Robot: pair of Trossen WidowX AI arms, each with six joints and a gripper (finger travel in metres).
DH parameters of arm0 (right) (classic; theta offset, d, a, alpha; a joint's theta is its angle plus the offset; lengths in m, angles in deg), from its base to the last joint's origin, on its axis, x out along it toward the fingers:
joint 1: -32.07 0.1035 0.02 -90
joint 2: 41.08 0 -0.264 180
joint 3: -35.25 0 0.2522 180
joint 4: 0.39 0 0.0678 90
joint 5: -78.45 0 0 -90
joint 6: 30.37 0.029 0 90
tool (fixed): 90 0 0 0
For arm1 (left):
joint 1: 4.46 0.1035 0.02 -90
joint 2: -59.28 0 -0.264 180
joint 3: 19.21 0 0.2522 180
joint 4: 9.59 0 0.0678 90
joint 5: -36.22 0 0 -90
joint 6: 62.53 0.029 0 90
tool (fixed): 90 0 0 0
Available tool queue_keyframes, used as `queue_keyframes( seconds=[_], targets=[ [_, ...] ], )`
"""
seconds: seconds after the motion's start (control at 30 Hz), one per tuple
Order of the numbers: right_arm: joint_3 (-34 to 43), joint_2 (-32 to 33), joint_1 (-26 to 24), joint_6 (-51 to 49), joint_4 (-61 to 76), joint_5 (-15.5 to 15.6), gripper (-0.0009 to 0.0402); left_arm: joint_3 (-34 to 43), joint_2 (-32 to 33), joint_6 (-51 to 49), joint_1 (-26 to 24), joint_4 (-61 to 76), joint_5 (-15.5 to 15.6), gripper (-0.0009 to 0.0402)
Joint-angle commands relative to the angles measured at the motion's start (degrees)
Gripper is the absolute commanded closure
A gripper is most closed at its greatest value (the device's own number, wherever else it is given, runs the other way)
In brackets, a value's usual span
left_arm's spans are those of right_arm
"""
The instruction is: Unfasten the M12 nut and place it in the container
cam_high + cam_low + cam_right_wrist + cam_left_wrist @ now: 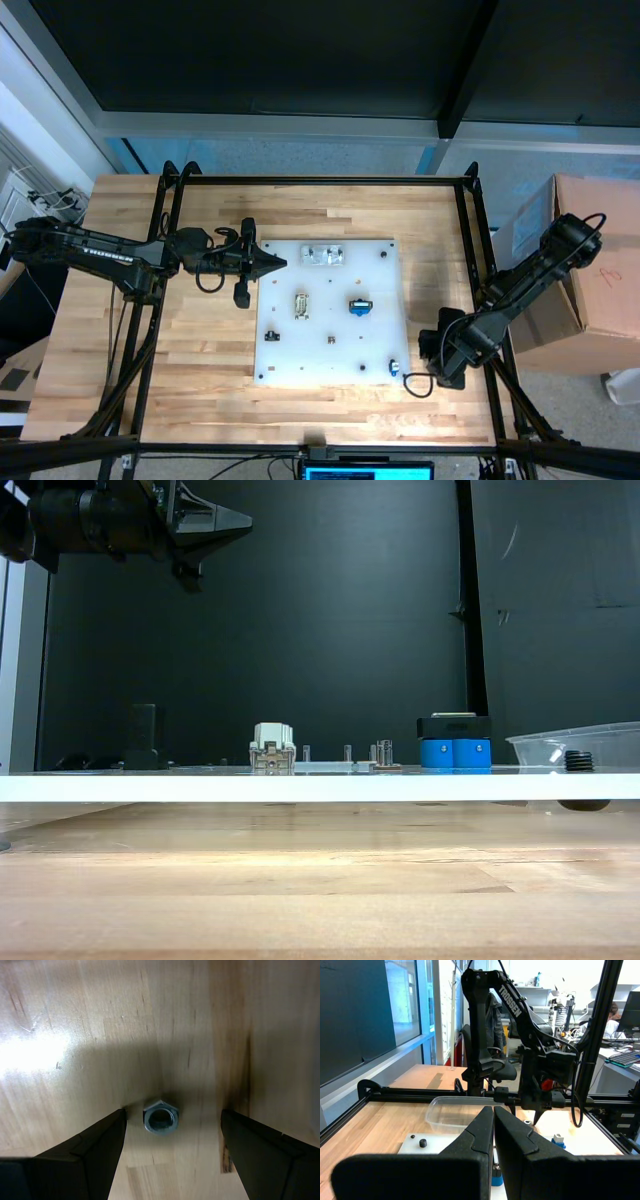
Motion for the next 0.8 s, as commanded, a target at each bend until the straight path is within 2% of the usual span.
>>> queue_keyframes(
  seconds=[0.03, 0.2, 0.53, 0.67, 0.7, 0.8],
  targets=[
    [-0.04, 1.03, 0.09, -0.35, -0.55, -0.04, 0.0135, 0.02, 0.00, 0.00, 0.00, -0.02, -0.02, 0.0393],
    [-0.11, 0.92, 0.09, -1.18, -0.50, 0.04, 0.0182, 0.02, 0.00, 0.00, 0.00, -0.02, -0.02, 0.0393],
    [0.15, 0.09, 0.09, -1.18, -1.01, 0.22, 0.0334, 0.02, 0.00, 0.00, 0.00, -0.02, -0.02, 0.0393],
    [0.68, -1.05, 0.09, -1.31, -0.61, 1.60, 0.0386, 0.02, 0.00, 0.00, 0.00, -0.02, -0.02, 0.0393],
    [0.96, -1.33, 0.07, -1.42, -0.04, 1.75, 0.0396, 0.02, 0.00, 0.00, 0.02, -0.02, -0.02, 0.0393],
    [2.21, -2.29, 0.07, -1.44, 1.53, 1.75, 0.0385, 0.02, 0.00, 0.00, 0.00, -0.02, -0.02, 0.0393]
  ],
)
